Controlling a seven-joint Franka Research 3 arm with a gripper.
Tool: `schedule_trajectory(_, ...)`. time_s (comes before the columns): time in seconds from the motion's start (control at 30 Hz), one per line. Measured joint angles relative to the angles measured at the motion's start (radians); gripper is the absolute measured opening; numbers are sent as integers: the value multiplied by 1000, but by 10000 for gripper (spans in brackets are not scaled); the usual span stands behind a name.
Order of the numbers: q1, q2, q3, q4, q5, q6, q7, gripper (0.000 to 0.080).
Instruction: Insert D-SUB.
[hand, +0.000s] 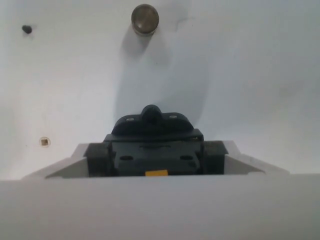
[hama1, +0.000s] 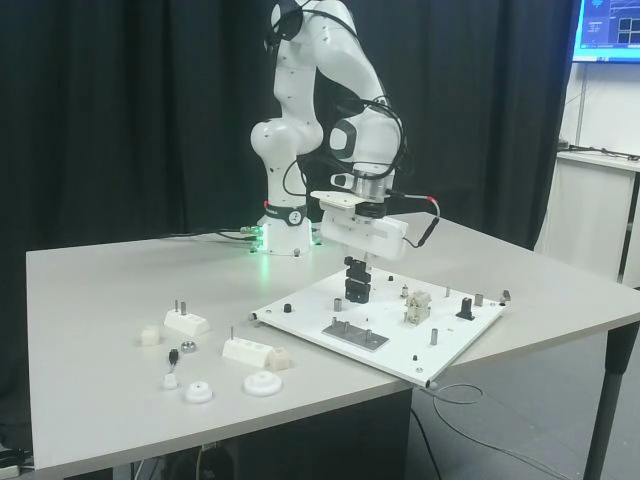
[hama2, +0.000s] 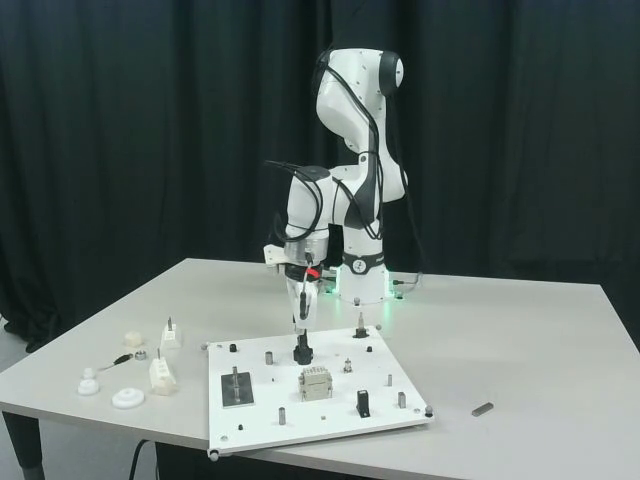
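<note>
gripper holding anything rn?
Yes, the gripper is shut on the black D-SUB connector, just above the white board.

White fixture blocks (hama1: 186, 323), a white disc (hama1: 263, 383) and small white caps (hama1: 197, 392) lie on the grey table (hama1: 100, 290) at the white board's (hama1: 400, 352) nine o'clock.

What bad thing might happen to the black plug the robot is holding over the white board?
The gripper holds the black D-SUB plug just above the white board. If it is off line with its socket, pushing down might jam it or bend pins. It may also slip or tilt between the fingers. Nearby posts stand close and might get bumped.
</note>
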Motion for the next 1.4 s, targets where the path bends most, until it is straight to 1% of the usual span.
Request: schedule_trajectory(1.4, -2, 0, 2, 0, 2, 2, -21, 378)
